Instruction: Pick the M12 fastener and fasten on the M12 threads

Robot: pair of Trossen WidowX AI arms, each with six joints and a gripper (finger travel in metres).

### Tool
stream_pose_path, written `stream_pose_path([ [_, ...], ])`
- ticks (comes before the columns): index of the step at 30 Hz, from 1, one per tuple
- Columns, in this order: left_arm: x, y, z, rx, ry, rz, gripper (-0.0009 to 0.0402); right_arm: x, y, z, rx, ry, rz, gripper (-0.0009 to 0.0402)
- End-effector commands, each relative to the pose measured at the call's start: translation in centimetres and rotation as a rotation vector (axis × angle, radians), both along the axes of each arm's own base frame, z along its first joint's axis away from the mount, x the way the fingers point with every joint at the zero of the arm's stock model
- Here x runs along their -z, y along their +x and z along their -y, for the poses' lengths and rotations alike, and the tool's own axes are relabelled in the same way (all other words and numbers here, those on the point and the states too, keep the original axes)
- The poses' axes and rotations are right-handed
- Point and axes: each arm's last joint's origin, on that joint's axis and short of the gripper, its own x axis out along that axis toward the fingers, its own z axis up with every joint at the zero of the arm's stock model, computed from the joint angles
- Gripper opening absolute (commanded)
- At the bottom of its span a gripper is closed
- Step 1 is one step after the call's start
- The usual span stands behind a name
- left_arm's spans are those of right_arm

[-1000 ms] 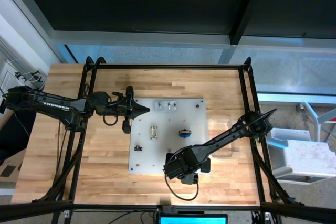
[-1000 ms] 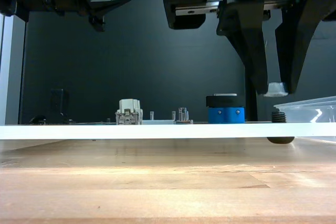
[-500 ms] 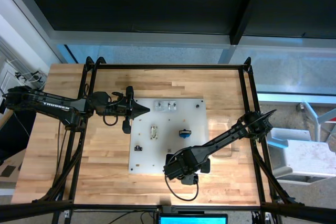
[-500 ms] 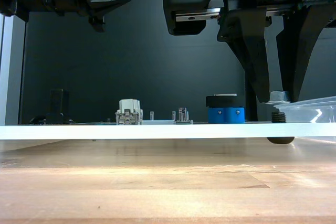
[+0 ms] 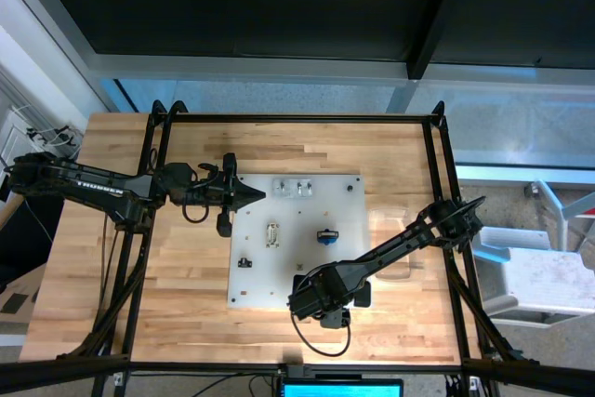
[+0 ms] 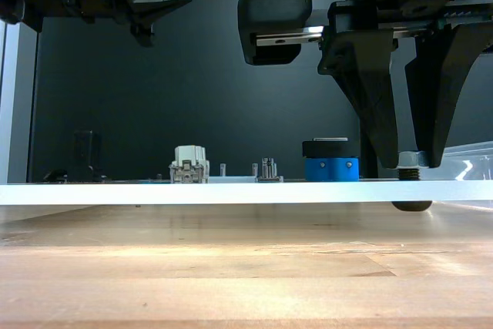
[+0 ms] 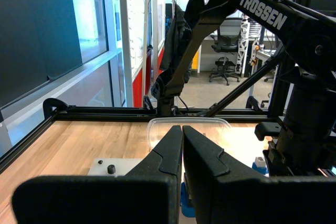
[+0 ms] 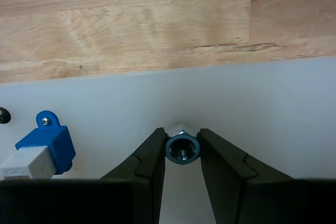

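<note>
My right gripper (image 6: 410, 162) reaches straight down over the white board's (image 5: 279, 271) near right part and is shut on the small silver nut (image 8: 182, 149). In the low view the nut (image 6: 410, 159) rests right at the top of the short black ribbed stud (image 6: 410, 175), whose lower ribs still show. I cannot tell whether the nut has caught the threads. In the high view the right gripper (image 5: 321, 297) hides both nut and stud. My left gripper (image 5: 244, 194) hangs high over the board's far left edge, shut and holding nothing.
A blue-bodied connector (image 6: 331, 166) stands just left of the right gripper's fingers. A white connector block (image 6: 189, 166) and small silver posts sit mid-board. The clear tray (image 5: 402, 262) lies right of the board, behind the stud in the low view.
My right gripper has come down with the nut, from well above the stud to the stud's top. The left arm has not moved.
</note>
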Motion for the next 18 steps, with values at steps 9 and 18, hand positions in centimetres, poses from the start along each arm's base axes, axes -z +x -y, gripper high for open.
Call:
stream_pose_path([
  [9, 0.00, 0.01, 0.00, 0.000, 0.000, 0.000, 0.0000, 0.54, 0.13, 0.06, 0.004, -0.003, -0.002, 0.0014],
  [18, -0.01, 0.01, 0.00, 0.000, 0.000, 0.000, 0.0000, 0.54, 0.17, 0.11, 0.010, -0.002, -0.001, 0.0014],
])
